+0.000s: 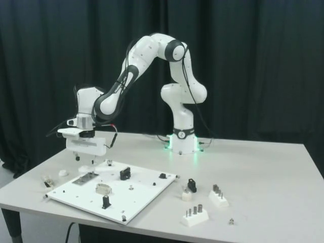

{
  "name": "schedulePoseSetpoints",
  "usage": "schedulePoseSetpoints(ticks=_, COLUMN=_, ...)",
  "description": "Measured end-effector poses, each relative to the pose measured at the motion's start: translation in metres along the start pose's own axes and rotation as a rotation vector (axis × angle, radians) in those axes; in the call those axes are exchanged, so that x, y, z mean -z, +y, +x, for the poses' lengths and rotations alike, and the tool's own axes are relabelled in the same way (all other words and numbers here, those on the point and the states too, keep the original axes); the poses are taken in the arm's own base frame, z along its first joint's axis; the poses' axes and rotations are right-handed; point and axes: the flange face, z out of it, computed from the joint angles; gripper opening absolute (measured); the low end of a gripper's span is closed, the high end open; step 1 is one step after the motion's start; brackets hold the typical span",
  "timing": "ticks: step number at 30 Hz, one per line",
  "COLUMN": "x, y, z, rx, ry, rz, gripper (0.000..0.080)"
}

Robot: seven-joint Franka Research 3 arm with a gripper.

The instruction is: Insert small gear.

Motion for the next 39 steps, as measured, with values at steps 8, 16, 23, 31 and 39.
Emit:
schedulePoseSetpoints(ticks=8, x=0.0, y=0.003, z=0.001, rx=-0.005, ry=0.0, rz=-0.002, gripper=0.08)
schedulePoseSetpoints(ticks=16, x=-0.002, y=0.004, z=0.0, rx=-0.008, ry=-0.001, rz=-0.004, gripper=0.08)
schedulePoseSetpoints(ticks=23, x=-0.002, y=0.003, z=0.002, rx=-0.008, ry=0.001, rz=-0.007, gripper=0.08)
schedulePoseSetpoints(ticks=31, x=-0.007, y=0.003, z=0.004, rx=-0.008, ry=0.001, rz=-0.016, gripper=0.08)
schedulePoseSetpoints(ticks=39, x=-0.011, y=0.003, z=0.005, rx=-0.006, ry=-0.002, rz=-0.024, gripper=0.08)
